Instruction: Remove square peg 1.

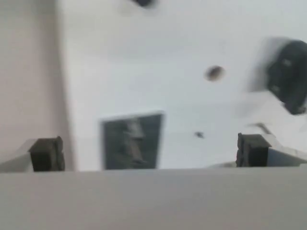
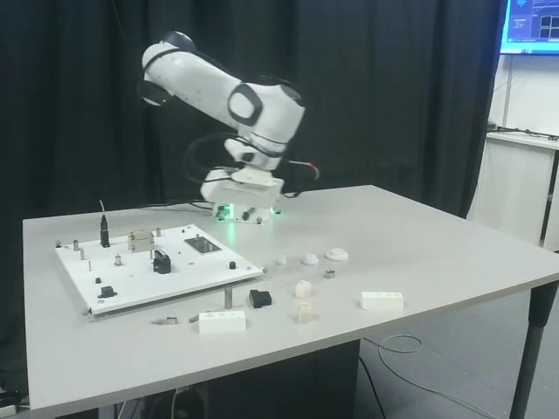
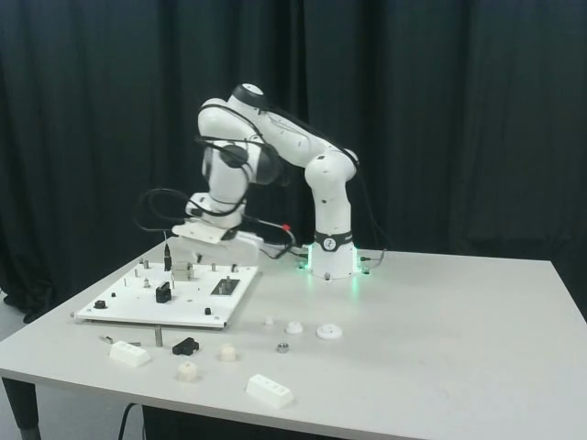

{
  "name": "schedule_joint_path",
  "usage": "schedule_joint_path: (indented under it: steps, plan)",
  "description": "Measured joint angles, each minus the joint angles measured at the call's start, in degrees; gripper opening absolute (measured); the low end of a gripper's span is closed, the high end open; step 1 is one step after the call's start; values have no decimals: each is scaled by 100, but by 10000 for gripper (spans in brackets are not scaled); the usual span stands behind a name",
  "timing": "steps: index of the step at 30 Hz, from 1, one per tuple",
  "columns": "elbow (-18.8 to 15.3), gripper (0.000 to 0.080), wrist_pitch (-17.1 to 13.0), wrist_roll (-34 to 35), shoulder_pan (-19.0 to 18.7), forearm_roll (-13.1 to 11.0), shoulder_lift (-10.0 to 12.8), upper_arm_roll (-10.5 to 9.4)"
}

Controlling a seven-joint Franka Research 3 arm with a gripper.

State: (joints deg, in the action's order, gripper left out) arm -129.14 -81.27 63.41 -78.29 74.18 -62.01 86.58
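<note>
While the white arm was poised above the far edge of the flat white assembly board (image 2: 131,284), its hand (image 1: 148,153) was held with fingers wide apart and nothing between them. In the wrist view a dark square recess (image 1: 132,141), judged to seat square peg 1, lay between the fingertips and below them; whether the peg filled it could not be told. A straight descent was judged necessary.

No legible text or labels
</note>
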Motion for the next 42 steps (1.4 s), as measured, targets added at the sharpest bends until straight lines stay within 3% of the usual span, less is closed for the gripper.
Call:
schedule_joint_path:
  steps: [10, 25, 42]
  plan:
    - [228, 800, -132, -1001, 840, 299, -127, -3]
    - [463, 800, -673, -2237, 1786, 566, -796, 126]
    - [420, 800, -1680, -2957, 2407, 501, -829, 633]
